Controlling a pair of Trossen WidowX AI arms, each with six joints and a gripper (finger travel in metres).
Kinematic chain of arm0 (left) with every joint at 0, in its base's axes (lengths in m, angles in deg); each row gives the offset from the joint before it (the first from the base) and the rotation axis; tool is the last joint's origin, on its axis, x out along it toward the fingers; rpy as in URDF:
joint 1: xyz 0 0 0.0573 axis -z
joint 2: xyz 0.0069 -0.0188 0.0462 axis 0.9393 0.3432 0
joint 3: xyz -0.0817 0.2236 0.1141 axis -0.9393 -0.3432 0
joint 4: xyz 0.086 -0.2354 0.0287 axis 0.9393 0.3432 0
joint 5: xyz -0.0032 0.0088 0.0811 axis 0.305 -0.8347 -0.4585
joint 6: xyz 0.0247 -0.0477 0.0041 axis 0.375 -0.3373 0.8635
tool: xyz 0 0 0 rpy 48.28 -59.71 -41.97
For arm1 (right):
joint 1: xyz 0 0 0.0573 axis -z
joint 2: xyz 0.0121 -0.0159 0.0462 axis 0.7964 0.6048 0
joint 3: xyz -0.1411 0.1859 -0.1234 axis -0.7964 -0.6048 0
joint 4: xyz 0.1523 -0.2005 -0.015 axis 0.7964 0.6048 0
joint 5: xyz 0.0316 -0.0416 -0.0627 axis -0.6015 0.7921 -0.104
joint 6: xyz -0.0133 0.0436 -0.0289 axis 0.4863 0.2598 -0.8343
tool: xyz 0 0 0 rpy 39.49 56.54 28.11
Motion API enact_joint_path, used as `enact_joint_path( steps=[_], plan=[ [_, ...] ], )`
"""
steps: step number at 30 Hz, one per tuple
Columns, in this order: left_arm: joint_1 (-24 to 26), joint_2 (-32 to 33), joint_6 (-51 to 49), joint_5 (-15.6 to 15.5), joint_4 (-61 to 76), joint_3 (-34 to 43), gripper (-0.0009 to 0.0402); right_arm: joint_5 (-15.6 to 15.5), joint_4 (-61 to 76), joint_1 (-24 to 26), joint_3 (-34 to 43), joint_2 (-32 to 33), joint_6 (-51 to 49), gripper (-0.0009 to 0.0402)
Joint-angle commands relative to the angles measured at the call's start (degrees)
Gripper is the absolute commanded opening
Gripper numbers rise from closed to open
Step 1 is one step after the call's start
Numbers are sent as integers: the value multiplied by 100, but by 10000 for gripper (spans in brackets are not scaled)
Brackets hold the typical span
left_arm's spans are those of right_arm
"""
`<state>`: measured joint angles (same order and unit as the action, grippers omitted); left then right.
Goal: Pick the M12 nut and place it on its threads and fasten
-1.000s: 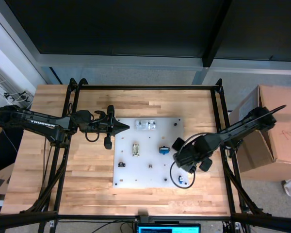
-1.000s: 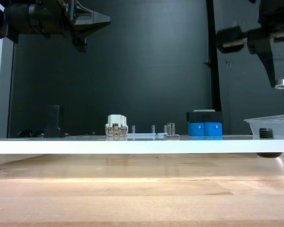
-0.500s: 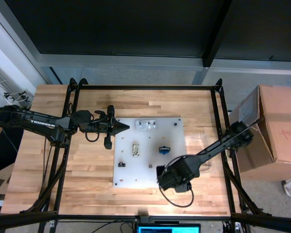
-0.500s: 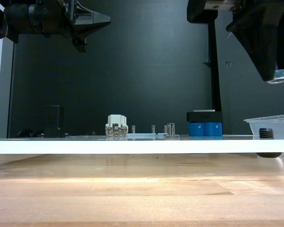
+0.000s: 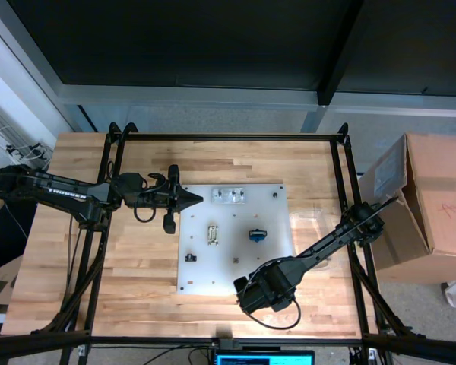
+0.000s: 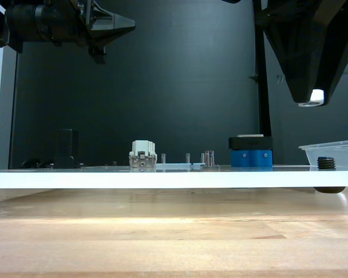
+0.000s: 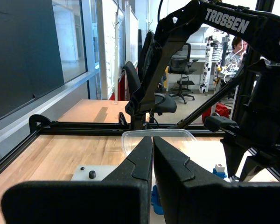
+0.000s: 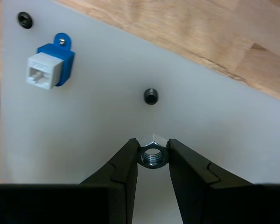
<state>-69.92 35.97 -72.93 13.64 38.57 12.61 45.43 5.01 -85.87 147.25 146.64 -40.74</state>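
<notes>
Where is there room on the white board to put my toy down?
Bare white board lies along the near edge, left of the right gripper and nearer than the white connector. The near right corner is crowded: that gripper hangs there holding the nut in the air, clear of the stud. The left gripper, shut, hangs over the far left edge.

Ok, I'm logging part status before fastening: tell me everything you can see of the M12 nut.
The M12 nut is a small silver hexagonal metal-looking ring, threaded bore visible. It is pinched between the fingers of the right end effector and held above the white board near its near edge, clear of the bare black stud. The left end effector, shut, hovers high over the board's far left corner.
</notes>
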Motion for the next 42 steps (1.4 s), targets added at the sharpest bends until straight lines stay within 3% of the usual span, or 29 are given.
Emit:
enact_joint_path(
  steps=[1, 20, 42],
  plan=[
    [-2, 2, 2, 0, 0, 2, 0, -7, -114, -35, -87, -2, -11, 7],
    [-2, 2, 2, 0, 0, 2, 0, 7, -824, -118, -721, -2, -608, 7],
    [0, 2, 2, 2, 0, 2, 0, 4, -772, -55, -544, 330, -553, 7]
  ],
)
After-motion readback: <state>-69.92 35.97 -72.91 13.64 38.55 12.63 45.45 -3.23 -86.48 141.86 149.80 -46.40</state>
